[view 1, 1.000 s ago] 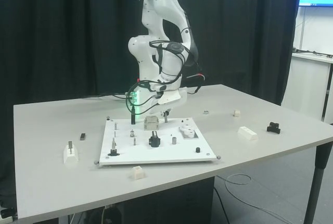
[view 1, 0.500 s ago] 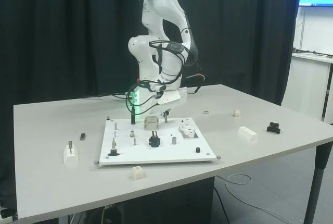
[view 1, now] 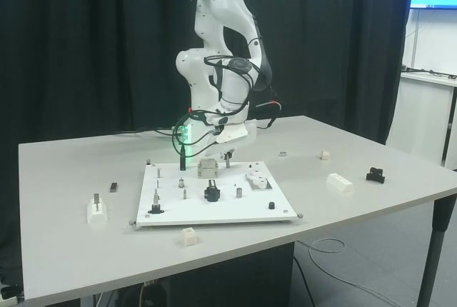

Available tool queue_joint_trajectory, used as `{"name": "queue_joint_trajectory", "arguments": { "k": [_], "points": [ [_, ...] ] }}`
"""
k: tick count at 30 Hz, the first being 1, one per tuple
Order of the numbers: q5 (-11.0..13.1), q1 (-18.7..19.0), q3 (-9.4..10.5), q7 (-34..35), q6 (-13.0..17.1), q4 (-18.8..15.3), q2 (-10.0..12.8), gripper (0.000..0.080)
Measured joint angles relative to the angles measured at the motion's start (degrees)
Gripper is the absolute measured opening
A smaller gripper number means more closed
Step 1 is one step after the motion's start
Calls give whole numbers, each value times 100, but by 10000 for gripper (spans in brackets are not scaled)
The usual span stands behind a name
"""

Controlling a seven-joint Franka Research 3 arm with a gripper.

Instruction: Insert round peg 3.

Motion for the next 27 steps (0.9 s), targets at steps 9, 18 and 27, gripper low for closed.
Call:
{"name": "queue_joint_trajectory", "arguments": {
  "k": [9, 18, 27],
  "points": [
    [104, -3, -26, 8, 13, 0, 2, 106],
    [290, -3, -78, 104, 50, -1, 7, 106],
    [394, -2, -99, 277, 72, 0, 11, 106]
  ]
}}
